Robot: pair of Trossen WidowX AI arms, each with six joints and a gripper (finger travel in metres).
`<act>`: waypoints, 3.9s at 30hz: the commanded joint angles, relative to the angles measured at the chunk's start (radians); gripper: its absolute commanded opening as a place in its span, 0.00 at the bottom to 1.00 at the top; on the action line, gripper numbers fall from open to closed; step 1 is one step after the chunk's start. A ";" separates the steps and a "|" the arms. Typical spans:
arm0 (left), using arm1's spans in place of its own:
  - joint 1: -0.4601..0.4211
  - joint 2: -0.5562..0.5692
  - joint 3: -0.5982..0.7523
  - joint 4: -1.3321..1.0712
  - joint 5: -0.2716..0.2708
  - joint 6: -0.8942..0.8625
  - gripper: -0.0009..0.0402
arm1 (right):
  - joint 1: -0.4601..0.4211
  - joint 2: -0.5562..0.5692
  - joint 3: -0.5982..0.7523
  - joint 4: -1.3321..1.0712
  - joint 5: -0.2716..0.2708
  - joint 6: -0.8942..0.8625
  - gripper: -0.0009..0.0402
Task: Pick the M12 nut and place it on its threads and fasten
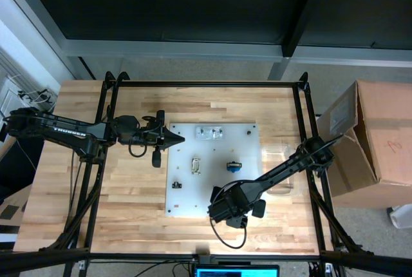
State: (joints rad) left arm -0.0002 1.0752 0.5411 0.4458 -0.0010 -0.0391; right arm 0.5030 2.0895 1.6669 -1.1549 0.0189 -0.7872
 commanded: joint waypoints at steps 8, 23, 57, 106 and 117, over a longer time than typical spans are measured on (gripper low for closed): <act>0.000 0.000 0.000 0.001 0.000 0.000 0.02 | 0.000 0.000 -0.041 0.048 -0.001 0.001 0.08; 0.000 0.000 0.000 0.000 0.000 0.000 0.02 | -0.001 0.000 -0.068 0.084 -0.001 0.047 0.08; 0.000 0.000 0.000 0.001 0.000 0.000 0.02 | -0.006 -0.005 -0.064 0.098 -0.004 1.669 0.08; 0.000 0.000 0.000 0.000 0.000 0.000 0.02 | -0.009 -0.042 -0.012 0.057 -0.011 2.059 0.58; 0.000 0.000 0.000 0.000 0.000 0.000 0.02 | -0.011 -0.101 -0.026 -0.020 0.001 1.384 0.42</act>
State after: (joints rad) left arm -0.0002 1.0752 0.5411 0.4461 -0.0010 -0.0395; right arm 0.4942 1.9903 1.6474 -1.1751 0.0189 0.6388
